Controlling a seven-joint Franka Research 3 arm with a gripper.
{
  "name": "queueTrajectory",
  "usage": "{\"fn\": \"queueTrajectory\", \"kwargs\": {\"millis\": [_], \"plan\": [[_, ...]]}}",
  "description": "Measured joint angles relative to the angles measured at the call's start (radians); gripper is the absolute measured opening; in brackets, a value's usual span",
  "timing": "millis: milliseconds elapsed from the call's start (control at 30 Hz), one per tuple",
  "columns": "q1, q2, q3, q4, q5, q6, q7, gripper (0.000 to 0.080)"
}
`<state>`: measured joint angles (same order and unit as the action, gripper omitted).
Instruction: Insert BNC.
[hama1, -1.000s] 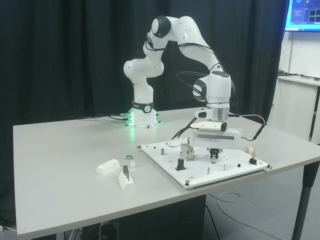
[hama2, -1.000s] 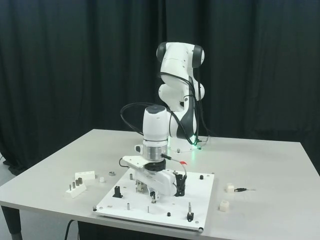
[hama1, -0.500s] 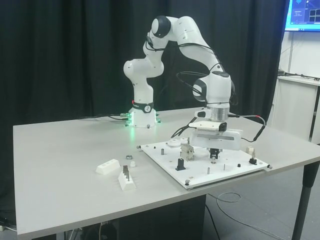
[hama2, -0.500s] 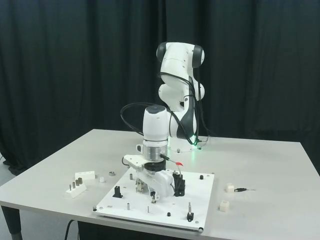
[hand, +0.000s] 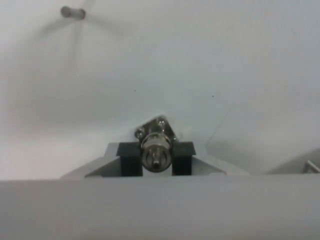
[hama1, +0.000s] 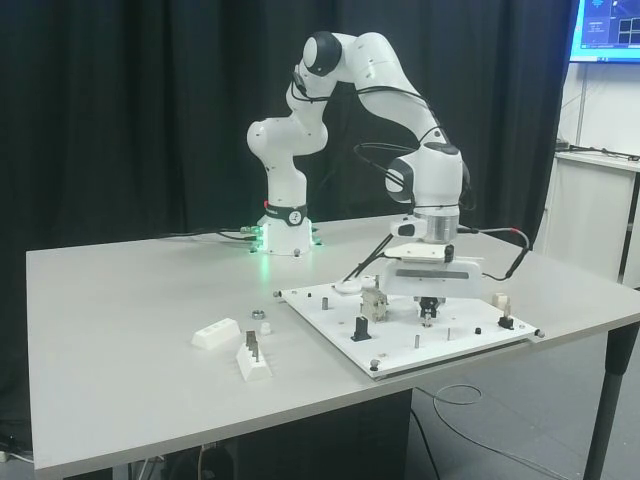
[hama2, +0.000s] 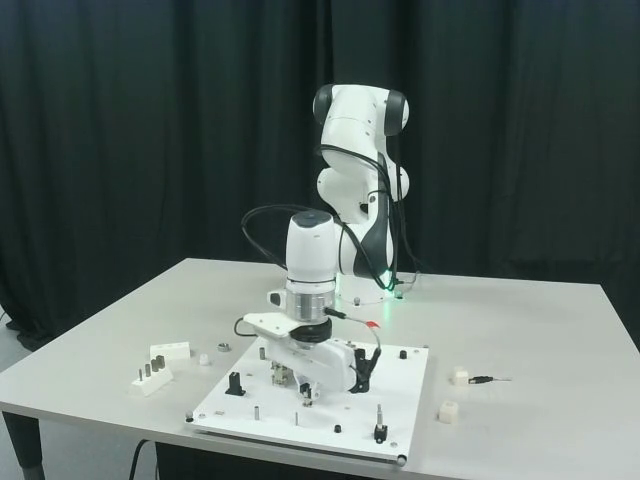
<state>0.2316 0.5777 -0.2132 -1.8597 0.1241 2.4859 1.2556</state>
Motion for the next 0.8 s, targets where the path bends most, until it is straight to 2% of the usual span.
{"fn": "queueTrajectory", "kwargs": {"millis": [800], "plan": [[-0.001, 0.001, -0.001, 0.0, 0.0, -0.003, -0.36, 0.0124]]}}
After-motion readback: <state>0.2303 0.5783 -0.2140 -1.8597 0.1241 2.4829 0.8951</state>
